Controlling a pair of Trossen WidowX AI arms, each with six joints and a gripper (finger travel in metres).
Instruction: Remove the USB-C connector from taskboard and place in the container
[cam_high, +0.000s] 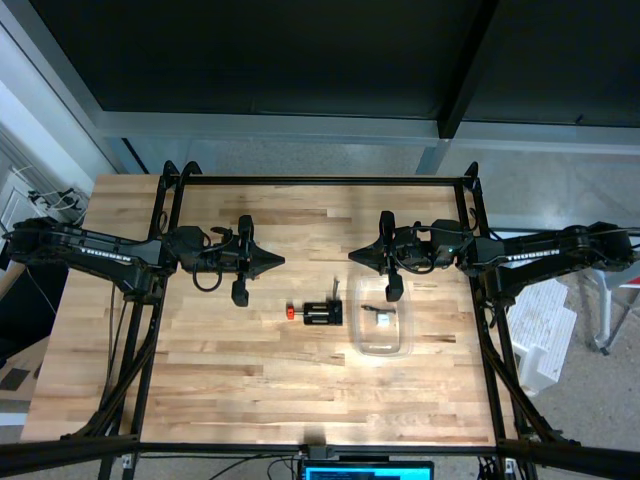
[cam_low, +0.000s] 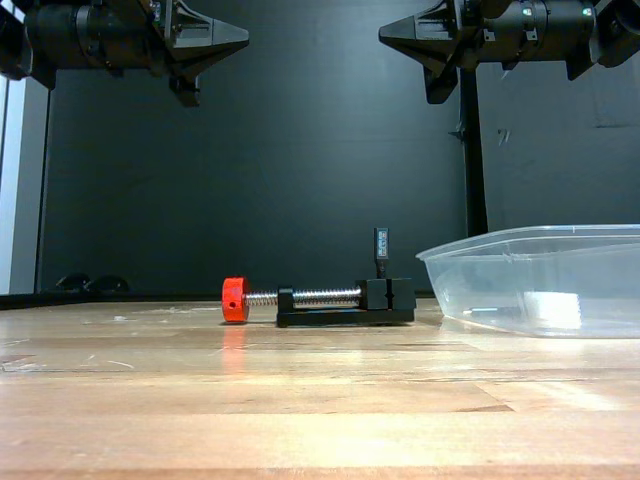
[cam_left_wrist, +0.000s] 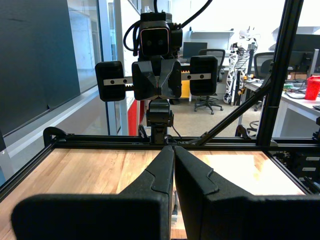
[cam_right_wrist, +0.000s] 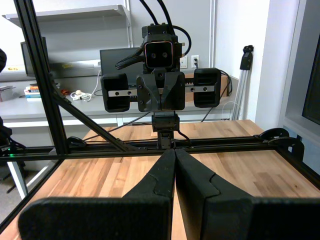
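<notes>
A small dark piece with a thin cable, seemingly the USB-C connector, lies in the clear tray beside a white block. In the black vise with its red knob only a short upright fixed part stands, and no braided cable rises from it. My left gripper hangs high over the left of the table, shut and holding nothing. My right gripper faces it from the right, also shut and bare, above and behind the tray. Each wrist view shows its own fingers pressed together.
A black frame runs round the table's edges. The tray's wall stands just right of the vise in the low view, with the white block seen through it. Both arms hover well above the tabletop.
</notes>
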